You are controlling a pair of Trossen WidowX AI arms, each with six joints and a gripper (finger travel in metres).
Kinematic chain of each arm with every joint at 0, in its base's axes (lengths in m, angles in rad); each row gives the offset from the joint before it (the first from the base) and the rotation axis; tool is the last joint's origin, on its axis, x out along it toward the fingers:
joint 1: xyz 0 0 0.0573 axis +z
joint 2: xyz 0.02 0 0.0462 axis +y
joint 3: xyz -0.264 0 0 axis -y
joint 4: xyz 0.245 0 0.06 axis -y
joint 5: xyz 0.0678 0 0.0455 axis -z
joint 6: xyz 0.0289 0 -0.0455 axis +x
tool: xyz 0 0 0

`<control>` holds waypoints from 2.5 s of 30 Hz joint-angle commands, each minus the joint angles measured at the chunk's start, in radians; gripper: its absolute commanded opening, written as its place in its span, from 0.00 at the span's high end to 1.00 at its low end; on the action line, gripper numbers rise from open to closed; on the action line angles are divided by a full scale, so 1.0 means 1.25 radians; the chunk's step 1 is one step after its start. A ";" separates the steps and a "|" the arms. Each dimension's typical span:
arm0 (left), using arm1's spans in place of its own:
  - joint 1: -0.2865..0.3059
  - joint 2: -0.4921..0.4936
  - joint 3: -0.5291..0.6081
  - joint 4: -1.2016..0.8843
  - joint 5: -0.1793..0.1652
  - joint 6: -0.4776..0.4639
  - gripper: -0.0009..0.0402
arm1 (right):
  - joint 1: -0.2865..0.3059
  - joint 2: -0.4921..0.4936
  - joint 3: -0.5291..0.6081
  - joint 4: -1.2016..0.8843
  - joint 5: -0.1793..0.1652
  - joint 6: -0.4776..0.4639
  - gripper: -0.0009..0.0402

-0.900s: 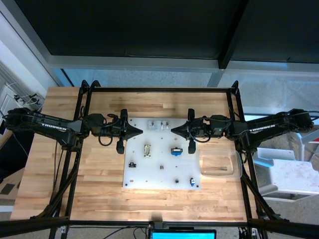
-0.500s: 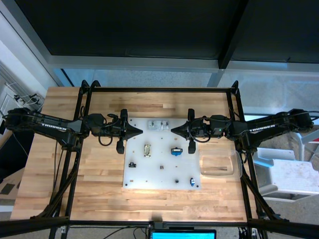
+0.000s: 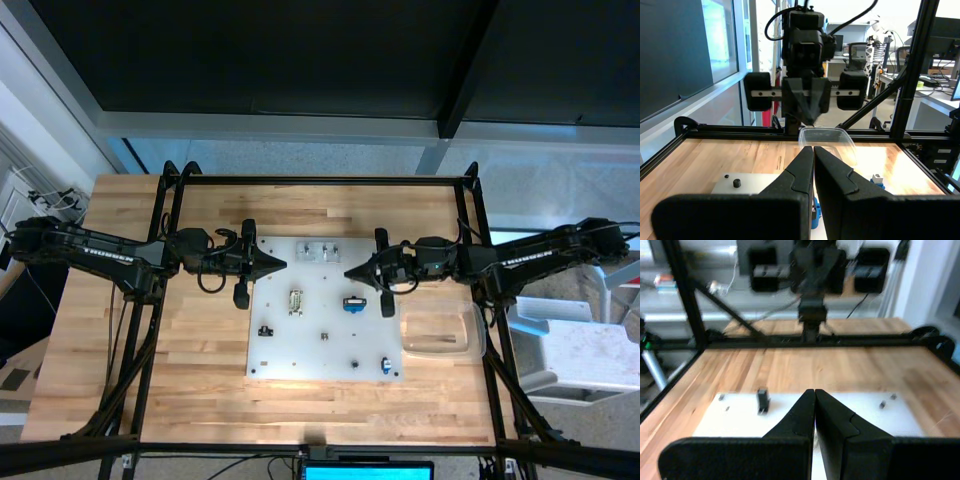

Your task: Unfasten the M12 fastener and place in the container

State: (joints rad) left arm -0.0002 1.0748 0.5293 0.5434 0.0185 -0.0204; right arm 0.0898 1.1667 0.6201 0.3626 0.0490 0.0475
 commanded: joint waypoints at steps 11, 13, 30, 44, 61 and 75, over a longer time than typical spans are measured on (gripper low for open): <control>0.000 0.000 0.000 0.000 0.000 0.000 0.98 | 0.088 0.011 0.224 -0.499 0.009 -0.047 0.98; 0.000 0.000 0.000 0.000 0.000 0.000 0.98 | 0.093 0.020 0.260 -0.575 0.009 -0.037 0.98; 0.000 0.000 0.000 0.000 0.000 0.000 0.98 | 0.152 0.273 0.599 -1.013 0.050 0.184 0.98; 0.000 0.000 0.000 0.000 0.000 0.000 0.98 | 0.198 0.441 0.785 -1.231 0.040 0.428 0.98; 0.000 0.000 0.000 0.001 0.000 0.000 0.98 | 0.267 0.589 0.896 -1.266 -0.015 0.565 0.85; 0.000 0.000 0.000 0.000 0.000 0.000 0.98 | 0.275 0.677 0.897 -1.232 -0.032 0.689 0.44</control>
State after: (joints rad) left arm -0.0002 1.0752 0.5289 0.5438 0.0181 -0.0204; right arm 0.4328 2.0045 1.7424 -1.1831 0.0067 0.9096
